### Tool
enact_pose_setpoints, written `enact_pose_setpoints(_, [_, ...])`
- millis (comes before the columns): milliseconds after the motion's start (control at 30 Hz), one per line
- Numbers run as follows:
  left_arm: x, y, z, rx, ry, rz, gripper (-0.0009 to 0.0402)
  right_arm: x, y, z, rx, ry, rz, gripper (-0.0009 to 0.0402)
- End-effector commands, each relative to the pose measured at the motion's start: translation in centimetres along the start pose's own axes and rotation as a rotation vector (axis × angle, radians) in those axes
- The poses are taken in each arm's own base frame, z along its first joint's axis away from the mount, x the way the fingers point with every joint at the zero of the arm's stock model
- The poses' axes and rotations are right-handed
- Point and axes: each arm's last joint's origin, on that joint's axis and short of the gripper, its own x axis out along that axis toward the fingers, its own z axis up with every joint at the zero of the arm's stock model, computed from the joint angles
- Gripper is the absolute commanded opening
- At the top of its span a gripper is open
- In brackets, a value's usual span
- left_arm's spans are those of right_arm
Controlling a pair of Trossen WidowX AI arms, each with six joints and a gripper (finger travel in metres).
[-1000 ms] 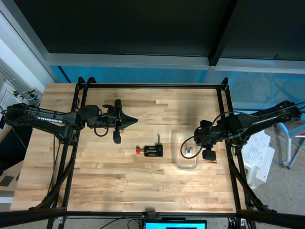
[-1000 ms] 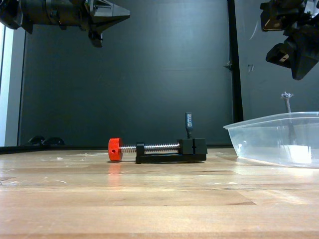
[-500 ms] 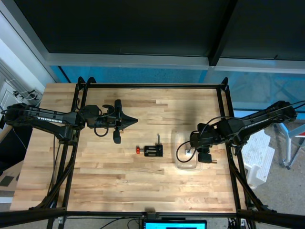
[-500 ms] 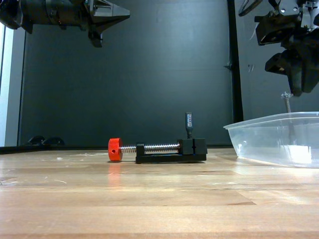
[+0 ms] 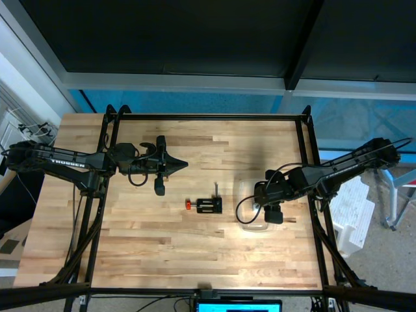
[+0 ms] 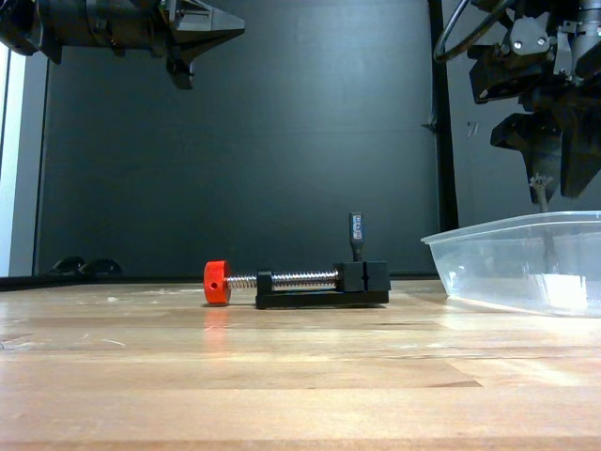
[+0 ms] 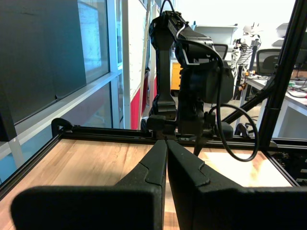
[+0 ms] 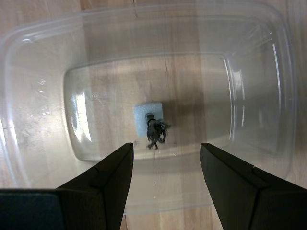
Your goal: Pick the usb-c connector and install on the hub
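Note:
The hub [image 5: 205,205] is a small black block with an orange-red knob, lying mid-table; the low view shows the hub [image 6: 319,281] with a thin dark rod standing up from it. The usb-c connector [image 8: 154,131] is a tiny dark piece standing on a small white square [image 8: 147,112] inside the clear tray [image 8: 29,40]. My right gripper [image 8: 165,146] hangs open straight above the connector without touching it; the high view has the right gripper [image 5: 265,207] over the tray [image 5: 249,225]. My left gripper [image 5: 184,164] is shut and empty, high over the back left, also seen as the left gripper [image 7: 166,140].
The clear tray [image 6: 507,263] stands right of the hub, its rim just under my right gripper [image 6: 556,164]. A black frame [image 5: 208,117] runs around the table. My left gripper [image 6: 237,25] stays well above the board.
My right gripper has moved left and down, from the tray's right side to directly over the connector. The left arm and the hub have not moved.

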Motion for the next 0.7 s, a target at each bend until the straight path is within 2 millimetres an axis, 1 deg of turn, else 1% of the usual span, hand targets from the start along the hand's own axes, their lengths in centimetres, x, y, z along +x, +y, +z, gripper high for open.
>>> enact_pose_setpoints(33, [0.0,0.0,0.0,0.000,0.000,0.000,0.0000,0.4,0.2,0.1,-0.006,0.011,-0.007,0.0192])
enact_pose_setpoints(700, [0.0,0.0,0.0,0.000,0.000,0.000,0.0000,3.1,1.1,1.0,-0.049,0.047,-0.019,0.0193])
